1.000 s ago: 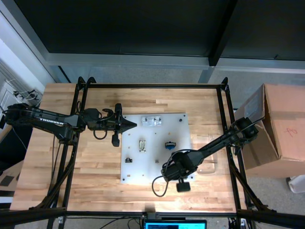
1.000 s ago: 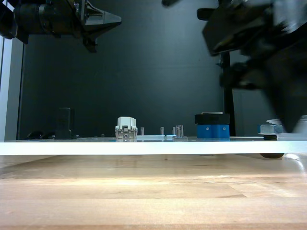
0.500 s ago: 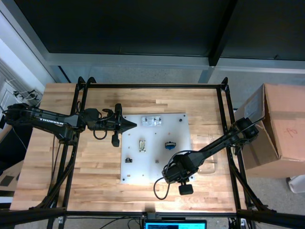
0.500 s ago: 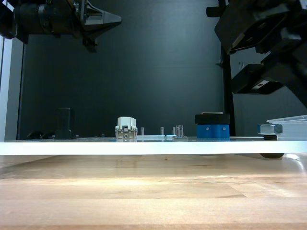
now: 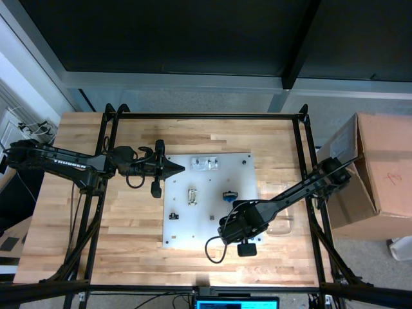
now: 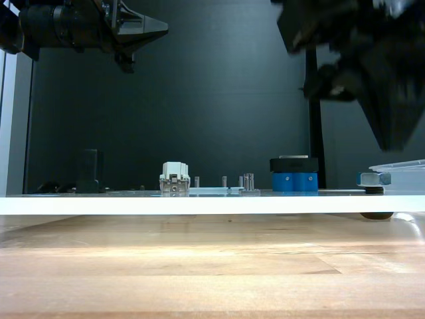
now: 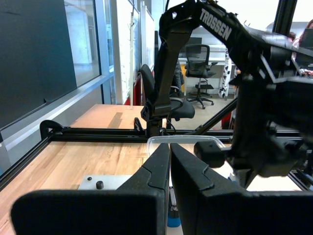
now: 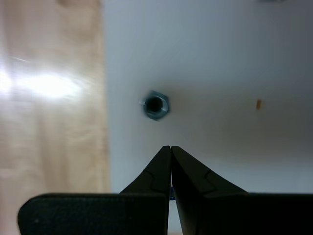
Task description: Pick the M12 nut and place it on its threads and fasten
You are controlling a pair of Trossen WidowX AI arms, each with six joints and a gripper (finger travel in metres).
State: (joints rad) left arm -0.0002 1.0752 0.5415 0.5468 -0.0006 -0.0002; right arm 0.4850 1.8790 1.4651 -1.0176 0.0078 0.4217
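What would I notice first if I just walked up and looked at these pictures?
Probably the two black robot arms. The left gripper hangs shut over the far left part of the white board, and the right gripper hangs shut and empty above its near right part. Below the right one, the small silver nut sits on its black stud, free of both grippers.
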